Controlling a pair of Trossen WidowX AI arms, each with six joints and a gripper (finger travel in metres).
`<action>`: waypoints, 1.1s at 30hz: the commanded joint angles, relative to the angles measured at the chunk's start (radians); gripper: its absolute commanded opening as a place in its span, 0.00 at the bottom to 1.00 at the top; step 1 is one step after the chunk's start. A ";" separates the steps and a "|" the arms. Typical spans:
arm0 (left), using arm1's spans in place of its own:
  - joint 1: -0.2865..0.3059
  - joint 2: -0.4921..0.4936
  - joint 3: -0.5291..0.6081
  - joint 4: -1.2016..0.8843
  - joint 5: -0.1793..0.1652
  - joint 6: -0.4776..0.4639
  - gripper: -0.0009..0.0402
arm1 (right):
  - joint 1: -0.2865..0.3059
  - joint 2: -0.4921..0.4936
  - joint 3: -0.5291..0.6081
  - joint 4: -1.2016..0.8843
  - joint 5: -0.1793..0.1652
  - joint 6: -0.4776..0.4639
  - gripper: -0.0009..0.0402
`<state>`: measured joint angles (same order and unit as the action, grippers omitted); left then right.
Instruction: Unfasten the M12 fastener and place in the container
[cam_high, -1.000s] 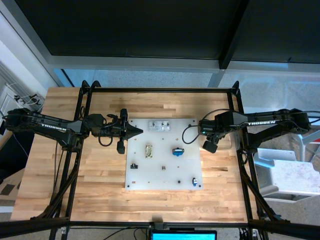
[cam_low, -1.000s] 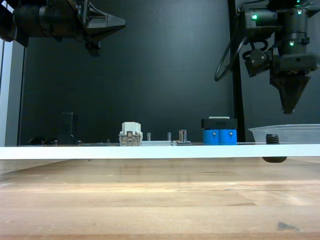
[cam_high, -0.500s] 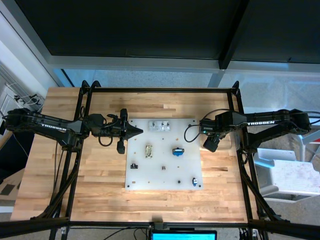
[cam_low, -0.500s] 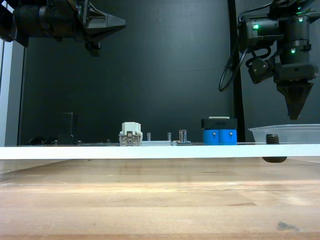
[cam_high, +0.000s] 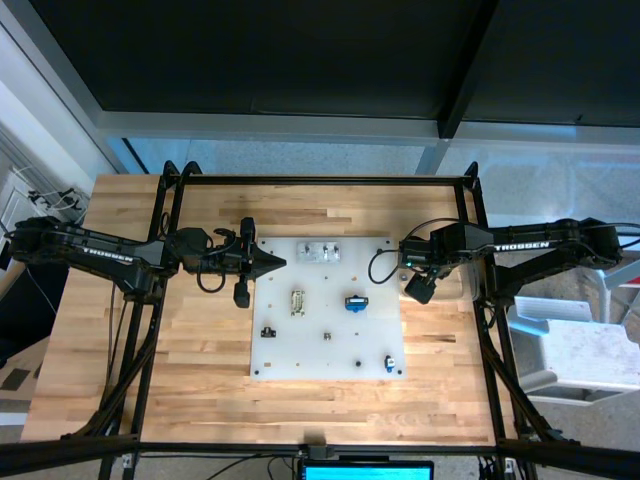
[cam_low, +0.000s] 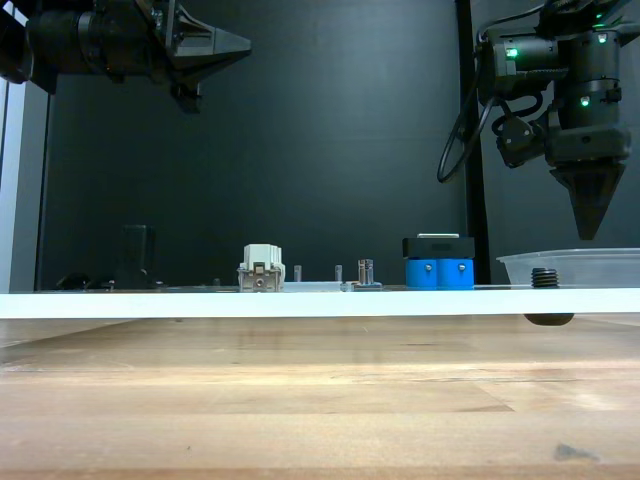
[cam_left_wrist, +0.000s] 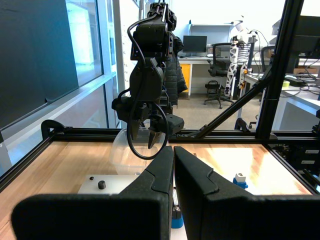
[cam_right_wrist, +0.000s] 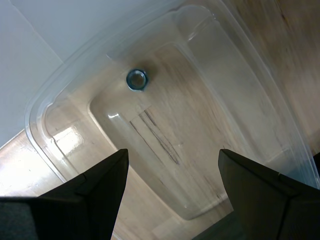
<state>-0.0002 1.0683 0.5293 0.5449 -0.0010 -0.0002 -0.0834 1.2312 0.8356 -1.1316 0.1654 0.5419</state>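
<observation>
Right wrist view: the M12 fastener (cam_right_wrist: 136, 79) lies loose inside the container (cam_right_wrist: 210, 100), beside the white board's (cam_high: 300, 350) right edge. The right gripper (cam_right_wrist: 171, 152) hangs above it, fingers spread and empty. The left gripper (cam_high: 272, 262) hovers over the board's far left edge, fingers pressed together.

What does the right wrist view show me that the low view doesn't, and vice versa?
Right wrist only: the nut lying inside the tub, with the right tool open above it. Low only: the bare ribbed stud in front of the tub, and the left tool parked high at the left. Both: the tub under the right tool.
</observation>
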 joint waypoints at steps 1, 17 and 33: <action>0.000 0.000 0.000 0.000 0.000 0.000 0.02 | 0.000 0.001 0.001 0.001 0.000 0.002 0.63; 0.000 0.000 0.000 0.000 0.000 0.000 0.02 | 0.000 0.001 0.001 0.018 0.000 0.000 0.63; 0.000 0.000 0.000 0.000 0.000 0.000 0.02 | 0.000 0.001 0.001 0.021 0.000 0.001 0.63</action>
<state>-0.0002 1.0683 0.5293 0.5449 -0.0010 -0.0002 -0.0830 1.2316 0.8356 -1.1118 0.1654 0.5419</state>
